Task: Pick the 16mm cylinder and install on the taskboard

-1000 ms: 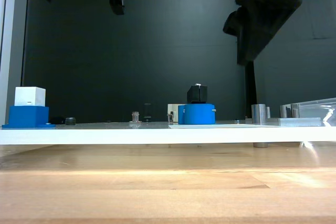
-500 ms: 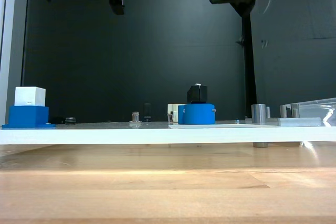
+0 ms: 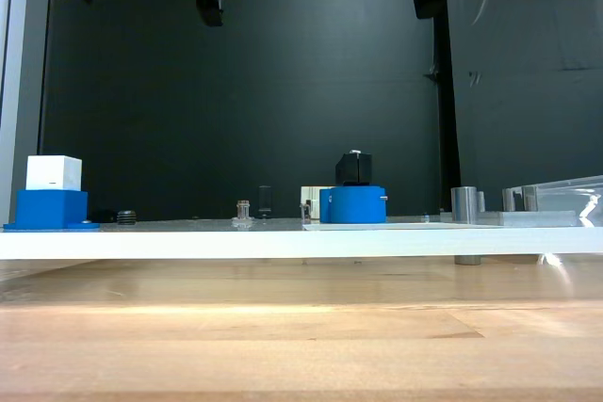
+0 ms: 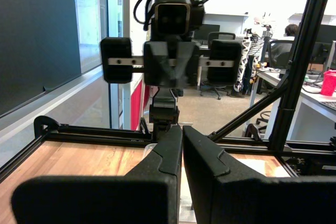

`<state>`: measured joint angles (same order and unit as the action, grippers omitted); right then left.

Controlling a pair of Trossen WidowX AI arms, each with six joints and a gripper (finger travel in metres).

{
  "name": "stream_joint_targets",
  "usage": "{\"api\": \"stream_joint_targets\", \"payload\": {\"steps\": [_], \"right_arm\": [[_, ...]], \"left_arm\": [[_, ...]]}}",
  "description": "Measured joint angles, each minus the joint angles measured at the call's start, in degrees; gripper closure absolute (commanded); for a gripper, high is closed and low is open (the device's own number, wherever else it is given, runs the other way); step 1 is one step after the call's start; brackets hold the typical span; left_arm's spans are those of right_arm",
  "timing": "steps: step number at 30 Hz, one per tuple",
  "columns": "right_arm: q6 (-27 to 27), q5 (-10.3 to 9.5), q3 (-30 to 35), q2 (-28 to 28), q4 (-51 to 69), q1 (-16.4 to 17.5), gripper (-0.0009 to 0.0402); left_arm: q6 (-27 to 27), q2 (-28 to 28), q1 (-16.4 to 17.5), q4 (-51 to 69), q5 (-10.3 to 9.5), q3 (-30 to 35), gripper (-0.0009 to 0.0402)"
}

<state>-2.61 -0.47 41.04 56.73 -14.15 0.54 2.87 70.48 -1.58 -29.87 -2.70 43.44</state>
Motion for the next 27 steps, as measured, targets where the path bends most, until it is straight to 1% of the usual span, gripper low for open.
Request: {"api": "stream_joint_targets", "payload": {"steps": [3,5,10,14,27], "right_arm": [[-0.11,-2.38,-2.40,-1.09,-3.08,-1.29,0.0393],[-0.31,-2.73,-3.76,-1.68,-4.57,-1.68,0.0393],[-0.46,-2.05,-5.29,-2.03,-5.31,-2.32,0.0393],[-0.48,-1.07,-6.43,-2.03,-6.93,-2.21,0.0393],[0.22,-0.63,-6.69,-1.95,-7.04,-2.19,0.0393]], "left_arm": [[0.00,0.00,0.00,0.04,0.00,0.00,0.0392],[0.00,0.00,0.00,0.02,-0.02,0.00,0.0392],[0.00,0.00,0.00,0.02,0.00,0.00,0.0392],[0.00,0.00,-0.02,0.02,-0.02,0.00,0.0392],[0.00,0.00,-0.04,0.02,0.00,0.00,0.0392]]}}
